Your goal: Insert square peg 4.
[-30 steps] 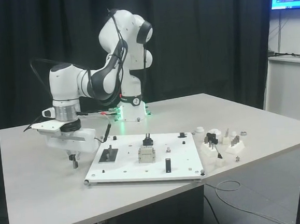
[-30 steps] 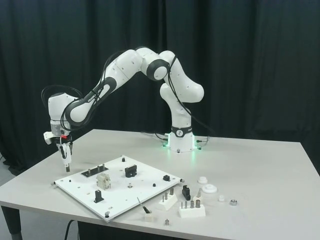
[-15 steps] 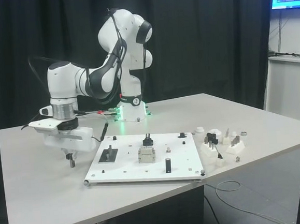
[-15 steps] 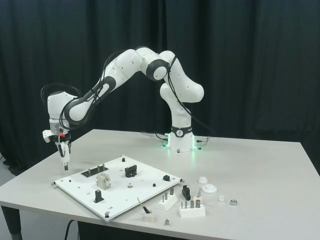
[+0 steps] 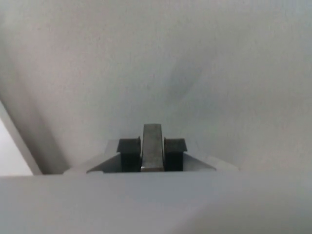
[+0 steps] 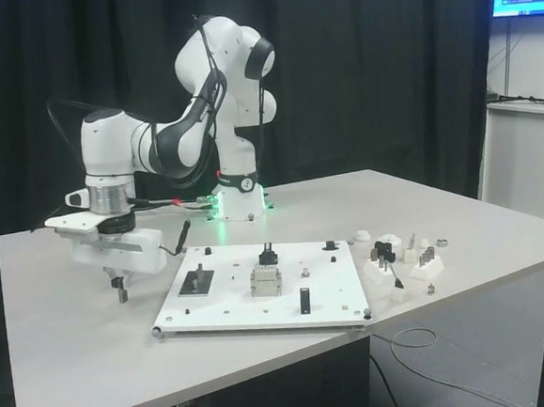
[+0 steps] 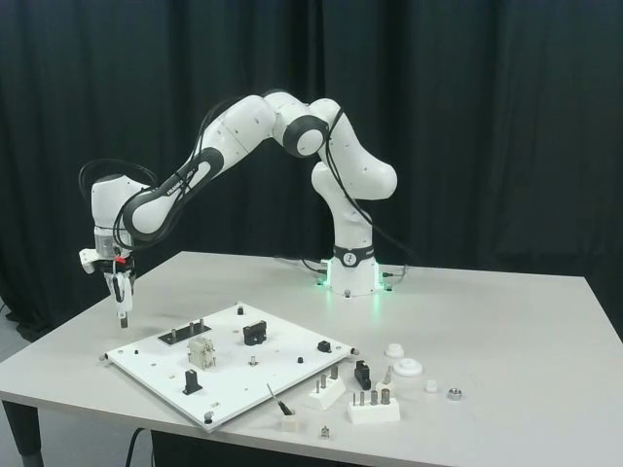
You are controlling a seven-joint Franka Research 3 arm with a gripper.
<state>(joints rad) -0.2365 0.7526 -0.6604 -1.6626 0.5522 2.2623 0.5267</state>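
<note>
Item: gripper, fingers closed on square peg 4, the grey bar held upright between the two black pads in the wrist view. Position: above bare grey table, just off the edge of the white assembly board on the side farthest from the loose white holders. Change over the last second: the gripper rose and drew further away from the board, its tip now well clear of the table surface where a second ago it hung near it; judged a lift-and-carry after pickup, insertion not yet begun. Peg location: in the gripper, over the table, not over any socket. Board fittings: black plate nearest the gripper, grey block, black upright; which receives the peg cannot be told. Clearance: open table on all sides beneath the gripper, with the near table edge some way off; the route back over the board calls for height above the plate's studs. Arm stretched far from its base, green-lit
</note>
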